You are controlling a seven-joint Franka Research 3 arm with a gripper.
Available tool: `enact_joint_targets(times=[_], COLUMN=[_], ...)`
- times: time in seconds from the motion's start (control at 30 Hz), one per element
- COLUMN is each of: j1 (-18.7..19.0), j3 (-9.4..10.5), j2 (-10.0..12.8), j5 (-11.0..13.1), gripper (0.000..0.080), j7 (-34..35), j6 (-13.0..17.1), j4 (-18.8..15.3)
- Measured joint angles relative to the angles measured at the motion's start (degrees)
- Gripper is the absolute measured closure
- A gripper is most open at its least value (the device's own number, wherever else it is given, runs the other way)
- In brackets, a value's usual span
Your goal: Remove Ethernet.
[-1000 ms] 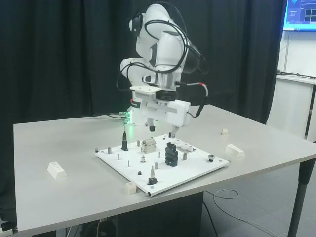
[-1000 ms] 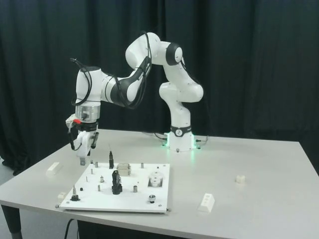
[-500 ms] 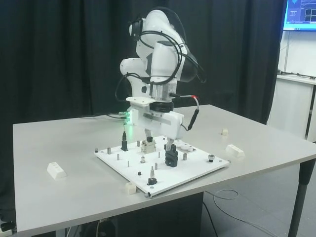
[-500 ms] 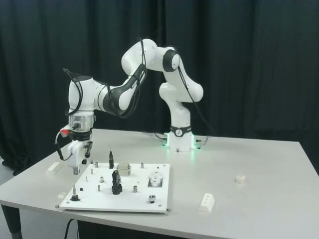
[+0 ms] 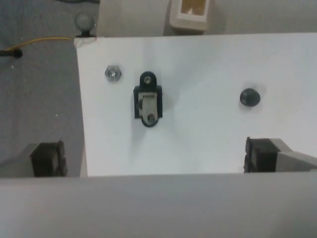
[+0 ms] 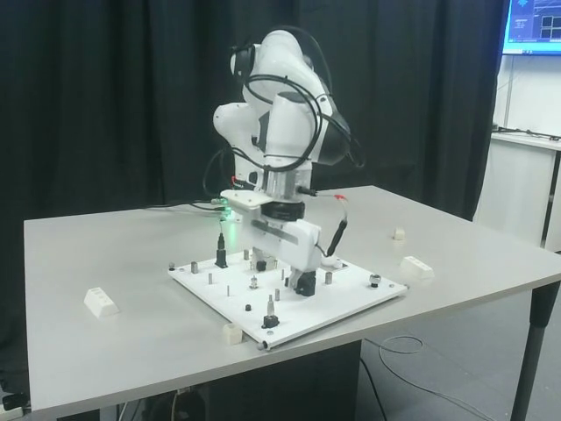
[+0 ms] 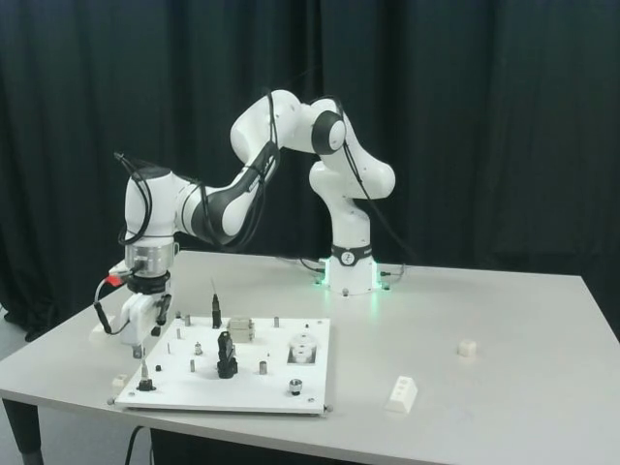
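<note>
The Ethernet plug [image 5: 148,101] stands upright in its black socket near a corner of the white board [image 5: 208,134]. In the first room view this corner is at about 6 o'clock of the board, the one nearest to the camera, and the plug [image 6: 271,316] is still seated there. A small nut [image 5: 113,73] lies just beside the plug, and a black round knob [image 5: 249,97] is farther off on the board. A small white block [image 6: 231,332] sits on the grey desk [image 6: 114,254] just off the board's edge, at about 8 o'clock of the plug.

The hand [image 5: 153,158] is released: its two fingers [image 5: 47,158] stand wide apart and hold nothing. One second ago the hand was high over the far part of the board. Since then it has swung toward the plug's corner and come lower. In the second room view the hand [image 7: 136,334] now hangs close above the plug [image 7: 145,378], at about 12 o'clock of it, but does not touch it.

This probably means the approach is almost finished and the grasp has not yet begun. The hand seems to need a small move to centre the plug between the fingers, then a further descent before closing.
</note>
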Motion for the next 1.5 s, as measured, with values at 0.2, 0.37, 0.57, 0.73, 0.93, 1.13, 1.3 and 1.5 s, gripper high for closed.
enact_joint_targets(times=[0.2,0.37,0.57,0.73,0.93,1.13,1.3,1.5], j1=[-0.02,-0.02,-0.25,-0.54,-0.67,-0.68,-0.66,-0.64], j3=[-0.62,-1.14,-1.33,-1.34,-1.34,-1.33,-1.33,-1.33], j2=[2.33,4.06,5.69,6.68,7.36,7.68,7.78,7.91], j5=[0.67,1.14,1.15,1.17,1.55,1.92,2.18,2.31], gripper=[0.0003,0.0003,0.0003,0.0003,0.0003,0.0003,0.0003,0.0003], j7=[0.0,-0.01,-0.12,-0.62,-1.05,-1.26,-1.41,-1.59], j6=[0.01,0.02,0.02,0.0,-0.05,-0.33,-0.86,-1.18], j4=[1.96,3.52,4.94,5.8,6.18,6.22,6.22,6.22])
